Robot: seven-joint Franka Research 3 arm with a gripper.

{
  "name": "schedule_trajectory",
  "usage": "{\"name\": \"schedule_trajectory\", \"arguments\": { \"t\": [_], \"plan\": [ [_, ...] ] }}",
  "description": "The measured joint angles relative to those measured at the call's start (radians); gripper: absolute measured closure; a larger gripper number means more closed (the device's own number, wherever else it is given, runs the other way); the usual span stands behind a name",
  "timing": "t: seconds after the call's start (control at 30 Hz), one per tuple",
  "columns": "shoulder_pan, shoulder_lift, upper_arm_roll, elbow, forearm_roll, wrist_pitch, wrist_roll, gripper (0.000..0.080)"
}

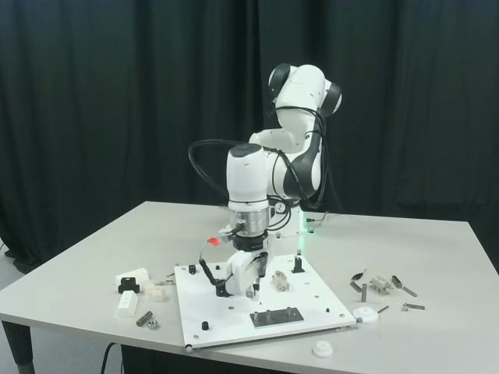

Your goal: Place small gear.

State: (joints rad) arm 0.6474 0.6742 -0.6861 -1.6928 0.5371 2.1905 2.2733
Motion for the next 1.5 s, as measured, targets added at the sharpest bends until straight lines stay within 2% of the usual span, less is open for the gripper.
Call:
{"name": "schedule_trajectory", "arguments": {
  "t": [0.53, 1.5],
  "plan": [
    [0.018, -0.002, -0.019, 0.009, -0.015, -0.015, 0.0, 0.0661],
    [0.02, -0.002, -0.019, 0.019, -0.041, -0.025, 0.0, 0.0662]
  ]
}}
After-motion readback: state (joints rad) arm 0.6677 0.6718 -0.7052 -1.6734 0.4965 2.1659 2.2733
